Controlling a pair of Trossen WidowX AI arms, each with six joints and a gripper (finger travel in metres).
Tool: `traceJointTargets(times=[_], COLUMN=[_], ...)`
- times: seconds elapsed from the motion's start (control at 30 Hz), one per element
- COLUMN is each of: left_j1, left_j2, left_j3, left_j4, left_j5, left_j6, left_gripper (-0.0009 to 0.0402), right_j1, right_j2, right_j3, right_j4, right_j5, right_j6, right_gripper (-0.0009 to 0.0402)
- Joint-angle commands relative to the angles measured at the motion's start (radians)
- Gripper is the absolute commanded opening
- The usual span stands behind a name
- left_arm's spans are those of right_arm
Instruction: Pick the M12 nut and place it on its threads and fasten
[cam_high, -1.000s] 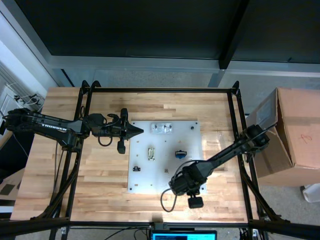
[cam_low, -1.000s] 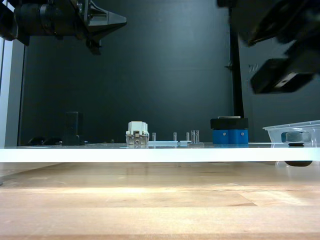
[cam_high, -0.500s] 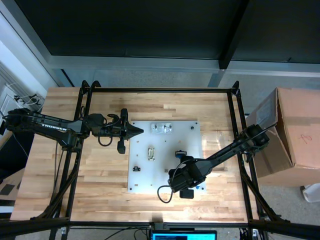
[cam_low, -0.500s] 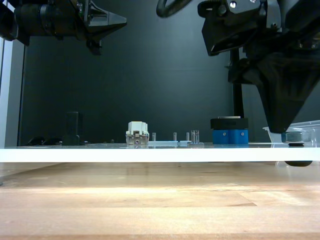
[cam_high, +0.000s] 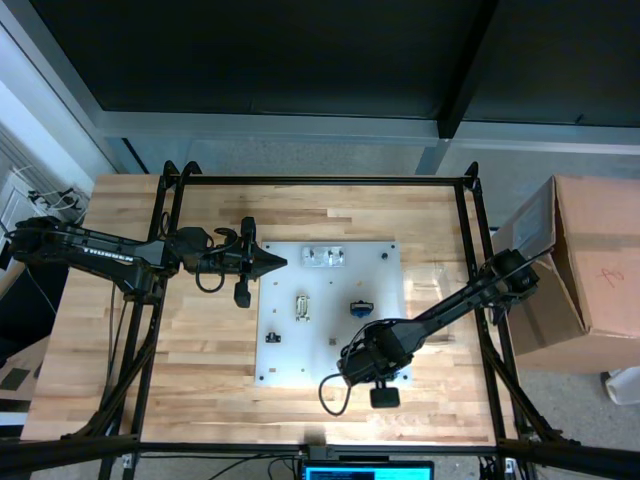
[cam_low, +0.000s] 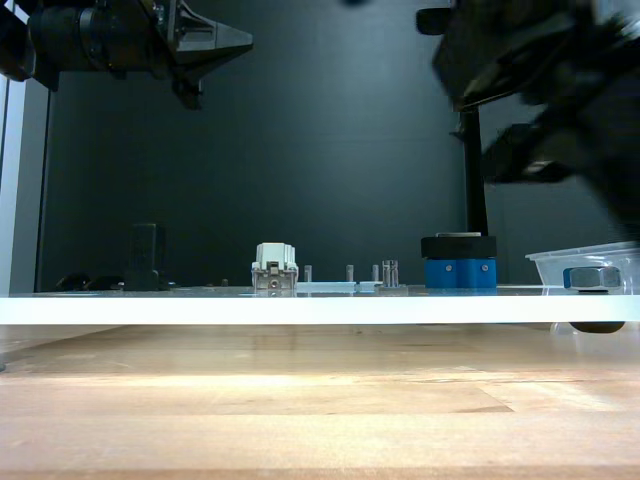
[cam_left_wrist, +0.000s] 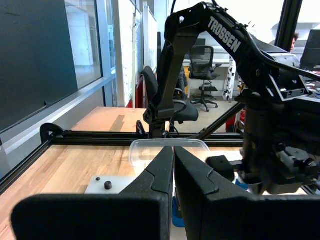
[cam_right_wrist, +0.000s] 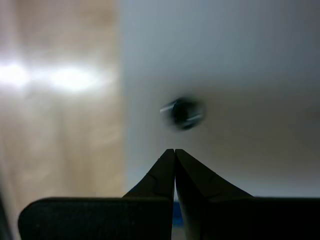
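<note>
small shiny six-sided nut (cam_low: 590, 276) sitting on its short black stud (cam_low: 591, 290), flat white board (cam_high: 288, 360), right hand (cam_right_wrist: 174, 151) pinched together, empty, above the nut, left hand (cam_left_wrist: 174, 150) pinched together, high by the board's left edge

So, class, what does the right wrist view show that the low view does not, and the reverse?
Right wrist only: the right gripper shut and empty, above the nut, which is seen from the top. Low only: the left gripper, high at the left, and the tray behind the nut. Both: the nut, free, on its stud on the board.
</note>
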Motion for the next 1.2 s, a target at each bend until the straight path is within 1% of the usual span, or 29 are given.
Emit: traceJointTargets(times=[0.03, 0.07, 0.13, 0.27, 0.3, 0.37, 0.4, 0.5, 0.53, 0.6, 0.67, 0.7, 0.73, 0.77, 0.87, 0.9, 0.93, 0.97, 1.2], left_j1=[0.0, 0.0, 0.0, 0.0, 0.0, 0.0, 0.0, 0.0, 0.0, 0.0, 0.0, 0.0, 0.0, 0.0, 0.0, 0.0, 0.0, 0.0, 0.0], left_j2=[0.0, 0.0, 0.0, 0.0, 0.0, 0.0, 0.0, 0.0, 0.0, 0.0, 0.0, 0.0, 0.0, 0.0, 0.0, 0.0, 0.0, 0.0, 0.0], left_j3=[0.0, 0.0, 0.0, 0.0, 0.0, 0.0, 0.0, 0.0, 0.0, 0.0, 0.0, 0.0, 0.0, 0.0, 0.0, 0.0, 0.0, 0.0, 0.0], left_j4=[0.0, 0.0, 0.0, 0.0, 0.0, 0.0, 0.0, 0.0, 0.001, -0.001, 0.0, 0.0, 0.0, 0.0, 0.0, 0.0, 0.0, 0.0, 0.0], left_j5=[0.0, 0.0, 0.0, 0.0, 0.0, 0.0, 0.0, 0.0, 0.0, 0.0, 0.0, 0.0, 0.0, 0.0, 0.0, 0.0, 0.0, 0.0, 0.0], left_j6=[0.0, 0.0, 0.0, 0.0, 0.0, 0.0, 0.0, 0.0, 0.0, 0.0, 0.0, 0.0, 0.0, 0.0, 0.0, 0.0, 0.0, 0.0, 0.0], left_gripper=[0.0, 0.0, 0.0, 0.0, 0.0, 0.0, 0.0, 0.0, 0.0, 0.0, 0.0, 0.0, 0.0, 0.0, 0.0, 0.0, 0.0, 0.0, 0.0], right_j1=[0.001, 0.001, 0.001, 0.002, 0.002, 0.002, 0.002, 0.002, 0.002, 0.003, 0.003, 0.003, 0.003, 0.003, 0.004, 0.003, 0.004, 0.003, 0.003], right_j2=[-0.001, -0.001, -0.001, 0.002, 0.002, 0.002, 0.002, 0.001, 0.001, -0.001, -0.002, -0.002, -0.002, -0.003, -0.006, -0.007, -0.007, -0.007, -0.019], right_j3=[0.001, 0.001, 0.0, -0.003, -0.008, -0.019, -0.024, -0.035, -0.035, -0.034, -0.031, -0.031, -0.031, -0.031, -0.031, -0.031, -0.031, -0.031, -0.031], right_j4=[0.0, 0.001, 0.005, 0.031, 0.042, 0.065, 0.074, 0.074, 0.072, 0.058, 0.047, 0.046, 0.043, 0.04, 0.031, 0.03, 0.031, 0.031, 0.031], right_j5=[0.104, 0.125, 0.133, 0.129, 0.113, 0.05, 0.002, -0.164, -0.198, -0.219, -0.216, -0.206, -0.174, -0.128, 0.032, 0.069, 0.09, 0.098, 0.098], right_j6=[0.047, 0.06, 0.068, 0.068, 0.069, 0.066, 0.065, 0.058, 0.058, 0.058, 0.058, 0.057, 0.059, 0.065, 0.1, 0.11, 0.121, 0.12, 0.11], right_gripper=[0.0, 0.0, 0.0, 0.0, 0.0, 0.0, 0.0, 0.0, 0.0, 0.0, 0.0, 0.0, 0.0, 0.0, 0.0, 0.0, 0.0, 0.0, 0.0])
